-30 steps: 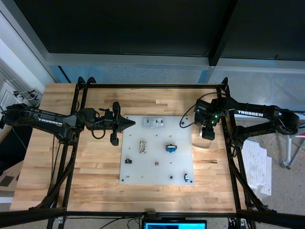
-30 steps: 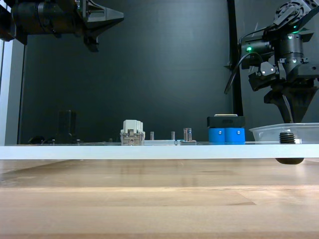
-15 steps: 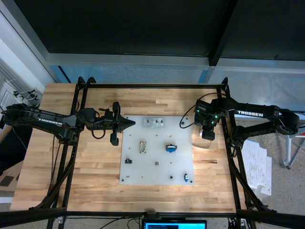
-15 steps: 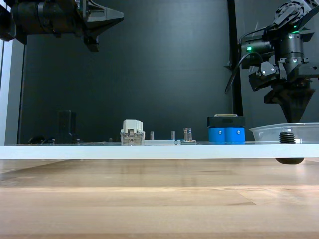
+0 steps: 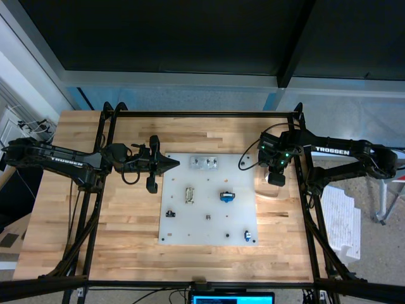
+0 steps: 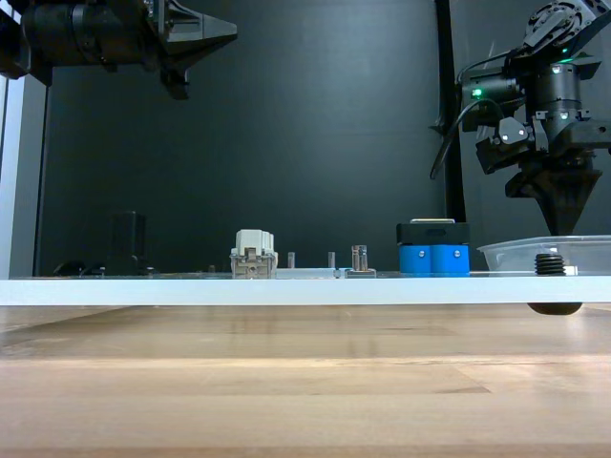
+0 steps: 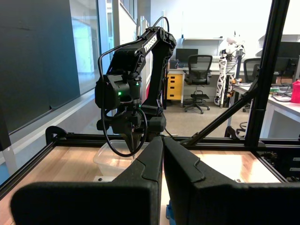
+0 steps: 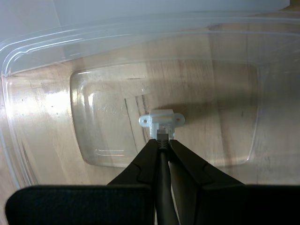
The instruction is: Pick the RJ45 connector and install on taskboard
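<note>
The RJ45 connector (image 8: 162,121), a tiny whitish translucent plug, lies at the tips of my right gripper (image 8: 161,140), whose fingers are shut on its rear end just above the floor of the clear tray (image 8: 28,93). Seen from above, the right gripper (image 5: 276,179) points down over that tray, right of the taskboard (image 5: 190,221). In the low view it (image 6: 558,224) dips into the tray (image 6: 506,253). My left gripper (image 5: 166,164) hovers shut and empty at the board's left edge, high above the table (image 6: 205,33), with its fingers (image 7: 150,154) pressed together.
On the white board stand silver blocks (image 5: 204,163), a grey-white socket (image 5: 188,194), a blue fitting (image 5: 226,196) and a smaller blue one (image 5: 248,237). A black frame (image 5: 202,114) borders the wooden table. A black screw head (image 6: 547,262) sits at the board's right end.
The right gripper's fingers have closed inside the tray, pinching the connector. The left arm has not moved.
</note>
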`<action>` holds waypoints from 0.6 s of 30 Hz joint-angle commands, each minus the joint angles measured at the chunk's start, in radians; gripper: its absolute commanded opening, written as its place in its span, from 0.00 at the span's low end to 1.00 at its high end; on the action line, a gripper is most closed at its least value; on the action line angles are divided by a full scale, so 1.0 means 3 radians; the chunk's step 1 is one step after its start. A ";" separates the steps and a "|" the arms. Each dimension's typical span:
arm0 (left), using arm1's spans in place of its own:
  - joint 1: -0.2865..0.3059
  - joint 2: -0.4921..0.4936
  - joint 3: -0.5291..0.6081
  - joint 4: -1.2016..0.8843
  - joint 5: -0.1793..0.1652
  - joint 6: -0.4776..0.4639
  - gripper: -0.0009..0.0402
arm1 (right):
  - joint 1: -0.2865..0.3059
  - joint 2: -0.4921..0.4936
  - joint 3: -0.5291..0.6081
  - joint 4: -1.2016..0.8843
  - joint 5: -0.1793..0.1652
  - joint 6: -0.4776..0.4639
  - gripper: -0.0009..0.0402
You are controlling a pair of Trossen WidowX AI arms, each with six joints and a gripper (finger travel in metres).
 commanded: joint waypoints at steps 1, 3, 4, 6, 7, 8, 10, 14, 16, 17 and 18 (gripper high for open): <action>0.0001 0.0001 0.0001 0.0000 0.0000 0.0001 0.02 | 0.0005 -0.0003 0.0032 -0.0025 0.0001 -0.0004 0.02; 0.0000 0.0001 0.0001 0.0001 0.0000 0.0000 0.02 | 0.0006 -0.0005 0.0061 -0.0070 0.0004 -0.0004 0.02; 0.0000 0.0001 0.0001 0.0001 0.0000 0.0000 0.02 | 0.0008 -0.0005 0.0078 -0.0098 0.0022 -0.0004 0.02; 0.0000 0.0001 0.0001 0.0000 0.0000 0.0001 0.02 | 0.0008 -0.0009 0.0117 -0.0164 0.0025 -0.0004 0.02; 0.0000 0.0001 0.0001 0.0001 0.0000 0.0001 0.02 | 0.0008 -0.0013 0.0137 -0.0193 0.0025 -0.0004 0.02; 0.0001 0.0001 0.0001 0.0001 0.0000 0.0000 0.02 | 0.0008 -0.0020 0.0156 -0.0215 0.0024 -0.0004 0.02; 0.0000 0.0001 0.0001 0.0000 0.0000 0.0000 0.02 | 0.0009 -0.0045 0.0200 -0.0258 0.0024 -0.0004 0.02; 0.0000 0.0001 0.0001 0.0000 0.0000 0.0001 0.02 | 0.0015 -0.0092 0.0334 -0.0431 0.0024 0.0005 0.02; 0.0001 0.0001 0.0001 0.0000 0.0000 0.0001 0.02 | 0.0022 -0.0102 0.0431 -0.0551 0.0024 0.0060 0.02; 0.0000 0.0001 0.0001 0.0001 0.0000 0.0000 0.02 | 0.0024 -0.0114 0.0483 -0.0605 0.0024 0.0090 0.02; 0.0000 0.0000 0.0001 0.0000 0.0000 0.0000 0.02 | 0.0031 -0.0118 0.0534 -0.0646 0.0024 0.0097 0.02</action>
